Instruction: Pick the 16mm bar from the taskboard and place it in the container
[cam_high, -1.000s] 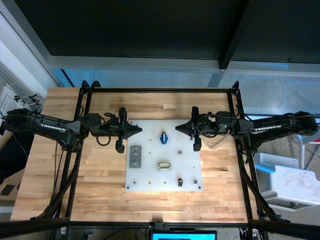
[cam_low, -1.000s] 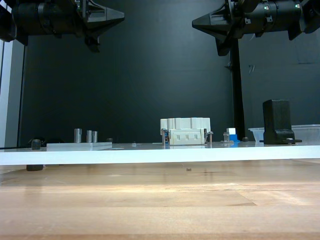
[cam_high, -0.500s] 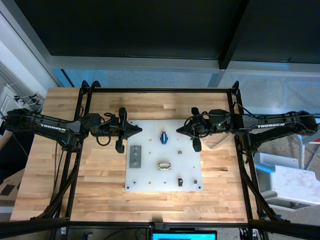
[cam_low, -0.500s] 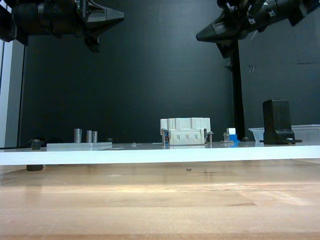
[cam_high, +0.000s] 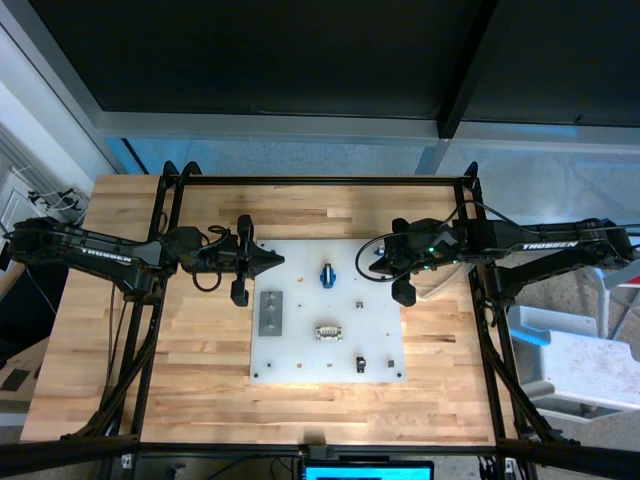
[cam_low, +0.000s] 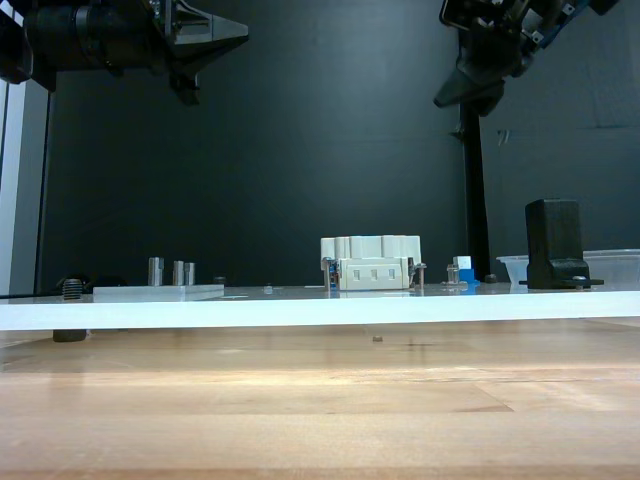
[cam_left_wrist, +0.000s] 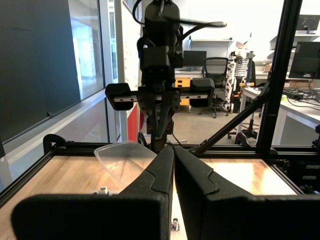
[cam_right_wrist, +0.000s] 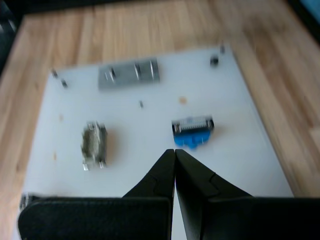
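Risk: jabbing the bars (cam_low: 178, 271), nothing open.
My right gripper (cam_high: 375, 263), pinched together, hangs over the taskboard's (cam_high: 300, 350) far right corner; left gripper (cam_high: 279, 260), likewise, far left.

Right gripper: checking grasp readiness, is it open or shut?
Shut: the right gripper hangs above the taskboard, its fingers touching, nothing between. The left gripper, also shut, hovers above the board's left edge.

Right gripper (cam_right_wrist: 174, 152): fingers pressed together, tips near the blue knob (cam_right_wrist: 192, 132) on the taskboard (cam_right_wrist: 240, 130). Beyond the knob: grey metal block (cam_right_wrist: 129, 73). Beside the knob, well apart: pale connector (cam_right_wrist: 94, 146).
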